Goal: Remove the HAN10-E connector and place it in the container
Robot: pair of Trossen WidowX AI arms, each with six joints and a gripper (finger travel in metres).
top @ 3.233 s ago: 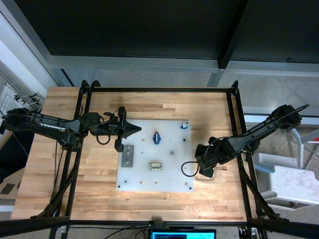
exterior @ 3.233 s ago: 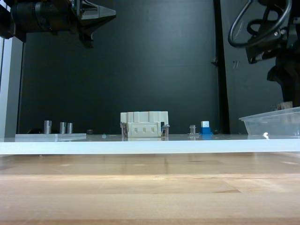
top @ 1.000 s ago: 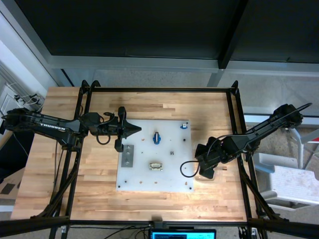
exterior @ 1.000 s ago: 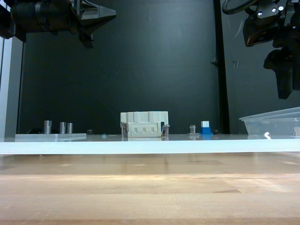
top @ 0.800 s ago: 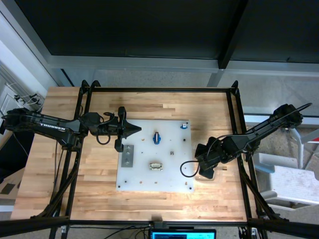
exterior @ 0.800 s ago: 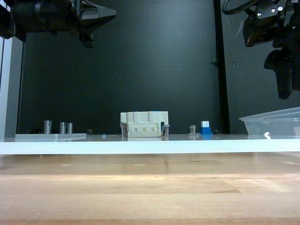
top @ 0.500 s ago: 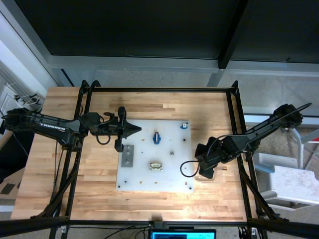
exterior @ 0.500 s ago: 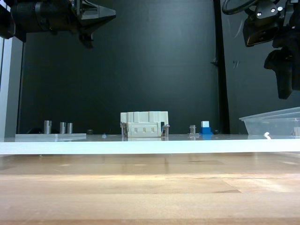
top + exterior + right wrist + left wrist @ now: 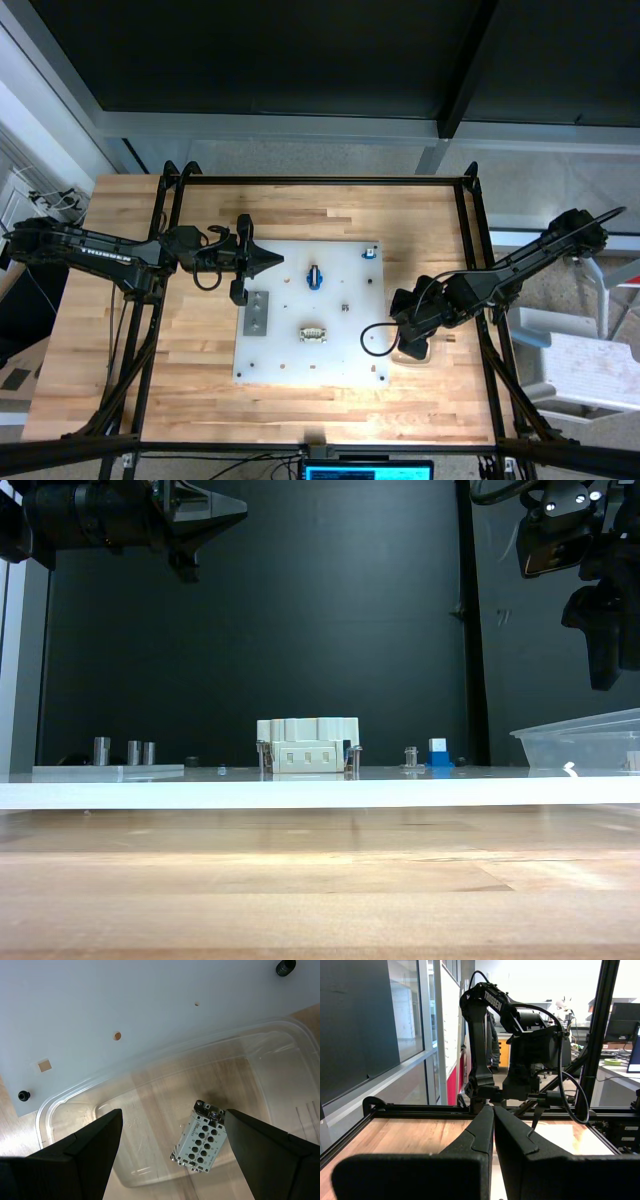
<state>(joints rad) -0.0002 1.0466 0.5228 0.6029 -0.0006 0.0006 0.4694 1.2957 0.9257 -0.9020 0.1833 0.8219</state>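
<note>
We see the HAN10-E connector, a pale grey block with two rows of dark pin holes, lying tilted inside the container. The right gripper hangs above the container, fingers spread and empty. The left gripper, fingers pressed together, hovers well apart from the container, across the white board.

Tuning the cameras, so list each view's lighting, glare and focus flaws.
High view: even light; the shut left gripper shows black over the board's far left corner. Low view: background black, near table soft. Left wrist view: bright windows behind leave that gripper dark. Right wrist view: open right gripper above the tray, glare streaks on its rim, plug inside casting a small shadow.
</note>
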